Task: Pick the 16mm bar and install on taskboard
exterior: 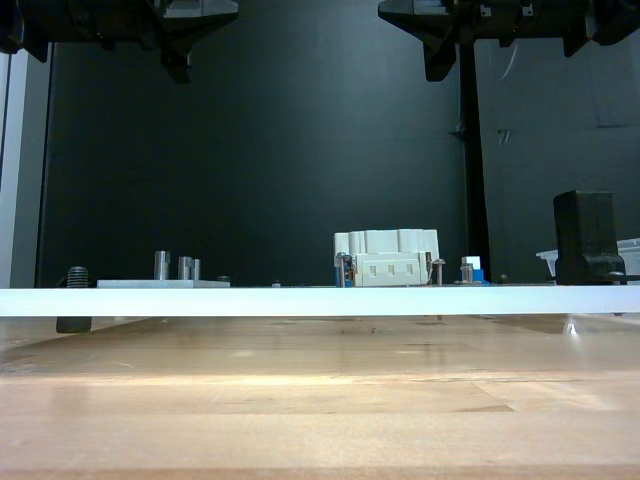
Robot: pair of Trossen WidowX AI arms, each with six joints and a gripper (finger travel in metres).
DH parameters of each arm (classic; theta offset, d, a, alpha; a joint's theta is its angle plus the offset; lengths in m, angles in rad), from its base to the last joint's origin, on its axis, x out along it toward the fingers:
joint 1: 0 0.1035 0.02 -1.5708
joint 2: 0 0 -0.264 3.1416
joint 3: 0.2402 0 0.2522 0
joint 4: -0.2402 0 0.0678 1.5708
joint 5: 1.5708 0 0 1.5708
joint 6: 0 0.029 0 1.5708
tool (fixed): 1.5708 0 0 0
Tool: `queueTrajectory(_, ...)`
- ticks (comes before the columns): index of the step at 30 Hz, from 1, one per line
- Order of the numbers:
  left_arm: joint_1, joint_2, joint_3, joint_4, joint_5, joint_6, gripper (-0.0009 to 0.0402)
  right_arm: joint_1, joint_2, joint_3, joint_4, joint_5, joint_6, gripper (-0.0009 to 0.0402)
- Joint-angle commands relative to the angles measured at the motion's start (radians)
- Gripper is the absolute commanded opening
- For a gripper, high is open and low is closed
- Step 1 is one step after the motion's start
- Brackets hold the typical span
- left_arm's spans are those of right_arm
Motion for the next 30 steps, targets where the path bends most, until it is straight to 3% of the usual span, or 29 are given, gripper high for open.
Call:
queueTrajectory(1,0.0,0.0,0.0,0.0,0.0,0.0,0.0001,0.0,0.0,0.0,0.0,0.0,0.0,0.0)
queueTrajectory(22,0.0,0.0,0.0,0.0,0.0,0.0,0.0001,0.0,0.0,0.0,0.005,0.005,-0.002,0.0)
queueTrajectory(27,0.0,0.0,0.0,0.0,0.0,0.0,0.0001,-0.001,-0.001,0.002,0.005,0.134,-0.001,0.0)
queueTrajectory(30,0.0,0.0,0.0,0.0,0.0,0.0,0.0001,-0.001,0.001,0.002,0.005,0.166,0.001,0.0)
